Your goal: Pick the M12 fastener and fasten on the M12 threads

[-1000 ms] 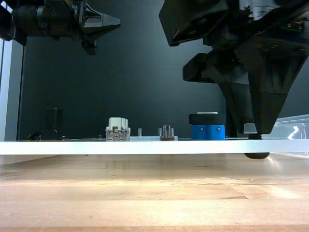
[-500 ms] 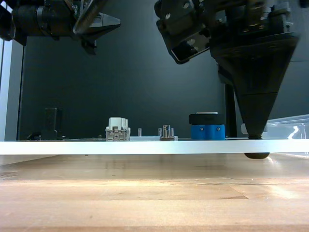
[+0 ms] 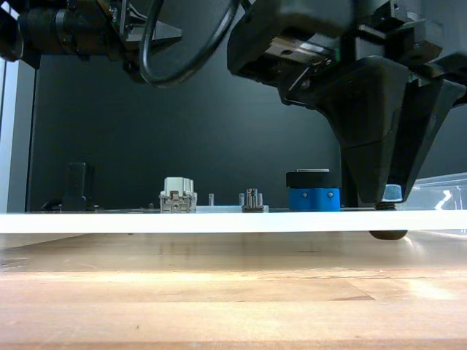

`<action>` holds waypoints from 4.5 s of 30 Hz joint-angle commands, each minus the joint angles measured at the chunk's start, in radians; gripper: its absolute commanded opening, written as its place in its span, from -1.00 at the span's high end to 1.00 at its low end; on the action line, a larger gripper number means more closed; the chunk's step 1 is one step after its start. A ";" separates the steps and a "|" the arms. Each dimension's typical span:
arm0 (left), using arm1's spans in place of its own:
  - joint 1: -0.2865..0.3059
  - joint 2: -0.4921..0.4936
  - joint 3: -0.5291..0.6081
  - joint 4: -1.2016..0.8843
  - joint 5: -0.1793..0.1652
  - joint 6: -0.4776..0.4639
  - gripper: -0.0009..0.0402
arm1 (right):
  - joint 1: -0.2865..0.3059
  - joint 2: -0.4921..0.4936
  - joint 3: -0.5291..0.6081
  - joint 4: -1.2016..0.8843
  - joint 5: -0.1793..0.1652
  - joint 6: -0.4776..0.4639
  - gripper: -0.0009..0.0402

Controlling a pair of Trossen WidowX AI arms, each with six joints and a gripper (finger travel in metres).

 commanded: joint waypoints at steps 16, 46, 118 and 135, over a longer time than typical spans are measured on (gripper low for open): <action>0.000 0.000 0.000 0.000 0.000 0.000 0.96 | 0.003 0.000 0.000 0.000 0.002 0.880 0.96; 0.000 0.000 0.000 0.000 0.000 0.000 0.96 | 0.013 0.000 0.000 0.001 0.001 1.503 0.96; 0.000 0.000 0.000 0.000 0.000 0.000 0.96 | 0.020 -0.158 0.000 -0.149 0.001 0.483 0.26; 0.000 0.000 0.000 0.000 0.000 0.000 0.96 | 0.024 -0.158 0.000 -0.068 0.001 -0.538 0.25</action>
